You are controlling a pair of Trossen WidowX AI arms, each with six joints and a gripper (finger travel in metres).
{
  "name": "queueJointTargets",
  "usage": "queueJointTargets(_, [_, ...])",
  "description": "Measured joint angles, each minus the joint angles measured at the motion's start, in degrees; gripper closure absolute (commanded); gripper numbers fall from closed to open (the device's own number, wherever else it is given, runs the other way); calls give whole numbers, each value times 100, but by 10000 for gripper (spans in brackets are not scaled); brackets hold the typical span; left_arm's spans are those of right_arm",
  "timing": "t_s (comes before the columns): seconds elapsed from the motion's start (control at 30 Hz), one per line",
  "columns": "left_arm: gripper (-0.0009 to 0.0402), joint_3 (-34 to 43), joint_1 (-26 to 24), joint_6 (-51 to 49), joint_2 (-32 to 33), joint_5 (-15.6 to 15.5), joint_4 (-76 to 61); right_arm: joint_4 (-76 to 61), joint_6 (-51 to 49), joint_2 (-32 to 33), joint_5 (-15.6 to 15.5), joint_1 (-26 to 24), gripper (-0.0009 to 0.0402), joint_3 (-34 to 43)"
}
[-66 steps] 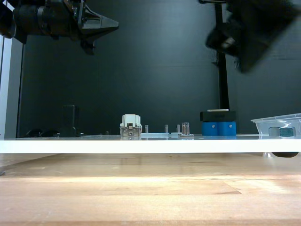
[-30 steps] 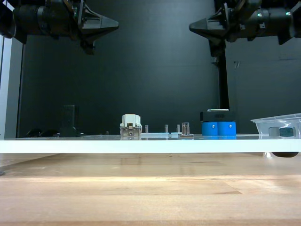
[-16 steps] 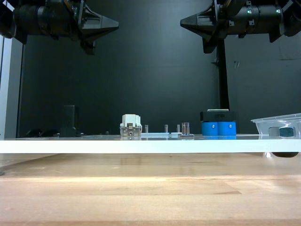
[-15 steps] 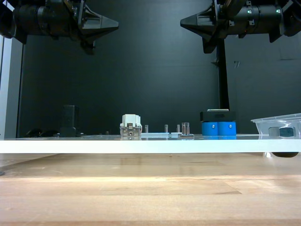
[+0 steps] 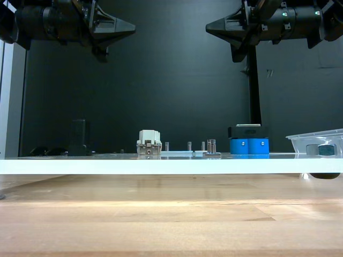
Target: Pick the M12 nut and place it on its threads and fasten
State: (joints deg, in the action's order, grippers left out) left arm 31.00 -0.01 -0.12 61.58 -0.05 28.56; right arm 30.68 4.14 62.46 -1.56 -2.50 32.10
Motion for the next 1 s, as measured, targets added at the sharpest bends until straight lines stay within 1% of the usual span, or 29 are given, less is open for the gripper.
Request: queueJointTargets(1.0, [393,0,0,2,0,2,2,-90,-13,-4,0,0,393,-7])
